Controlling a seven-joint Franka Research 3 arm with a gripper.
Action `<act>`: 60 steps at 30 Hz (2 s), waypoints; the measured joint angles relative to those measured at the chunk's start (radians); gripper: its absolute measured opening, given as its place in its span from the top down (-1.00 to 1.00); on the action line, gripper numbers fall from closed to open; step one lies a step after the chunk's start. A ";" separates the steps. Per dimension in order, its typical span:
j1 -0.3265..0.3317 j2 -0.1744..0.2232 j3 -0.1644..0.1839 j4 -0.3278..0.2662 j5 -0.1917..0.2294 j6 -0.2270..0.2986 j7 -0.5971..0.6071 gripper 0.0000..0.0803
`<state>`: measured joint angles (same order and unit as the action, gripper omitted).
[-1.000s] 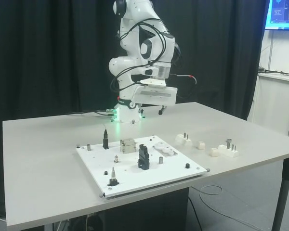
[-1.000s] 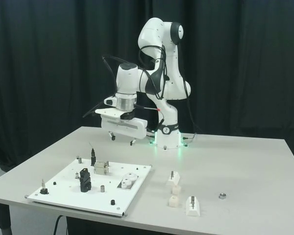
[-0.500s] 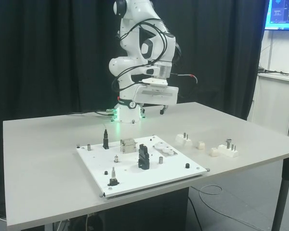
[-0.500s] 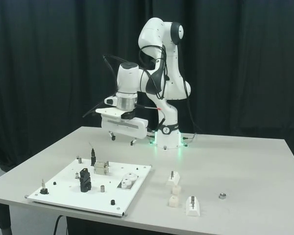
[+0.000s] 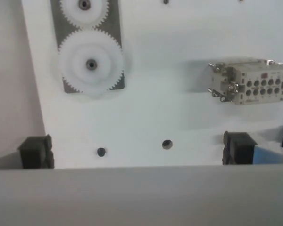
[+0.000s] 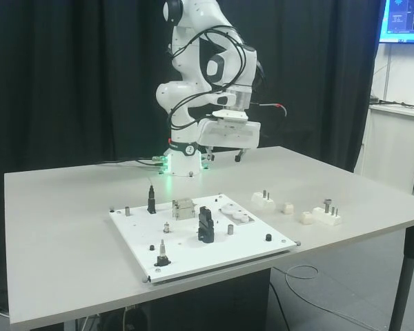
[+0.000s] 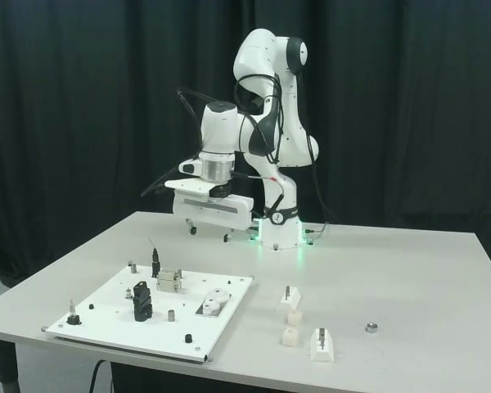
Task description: Pick square peg 2.
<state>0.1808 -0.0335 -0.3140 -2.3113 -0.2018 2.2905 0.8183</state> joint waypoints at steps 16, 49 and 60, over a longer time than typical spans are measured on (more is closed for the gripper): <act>0.001 -0.005 0.047 0.010 0.018 -0.021 -0.025 -0.99; 0.091 0.033 0.161 -0.108 0.158 0.071 0.075 -0.99; 0.116 0.095 0.193 -0.129 0.171 0.146 0.142 -0.99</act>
<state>0.2971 0.0611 -0.1215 -2.4399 -0.0308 2.4365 0.9600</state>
